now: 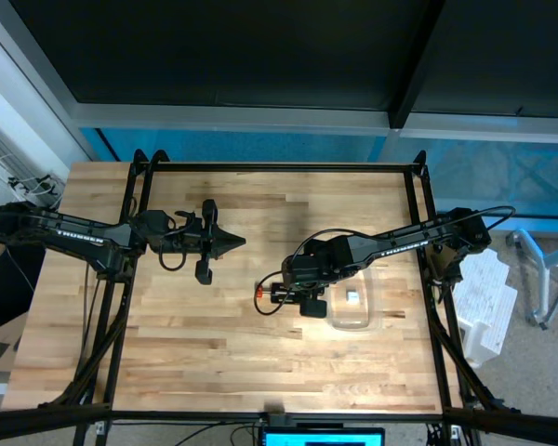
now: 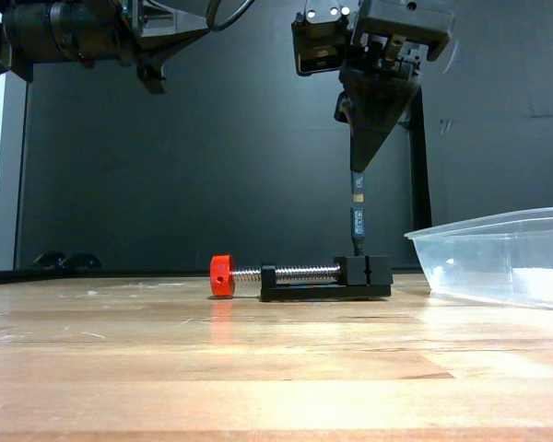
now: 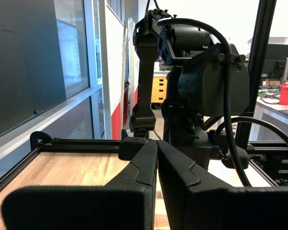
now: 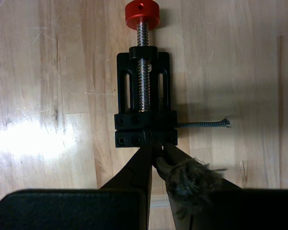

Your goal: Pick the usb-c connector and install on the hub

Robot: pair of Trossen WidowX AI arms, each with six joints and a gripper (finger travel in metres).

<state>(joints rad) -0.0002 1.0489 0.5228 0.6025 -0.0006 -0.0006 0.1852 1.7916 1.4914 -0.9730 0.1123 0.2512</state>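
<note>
Clear tray (image 2: 498,267) sits nearest you, just beside the hub (image 2: 364,274) on the right arm's side. One whitish usb-c connector (image 1: 352,296) lies inside it. There is open bench (image 1: 214,362) all round the hub, with the edges well off. Your right gripper (image 2: 356,164) points straight down over the hub's block end. Its fingers are pinched tight on a thin dark strip (image 2: 357,224) standing upright on the hub. Your left gripper (image 1: 240,243) hangs level, well apart from the hub, fingers together and empty.
</note>
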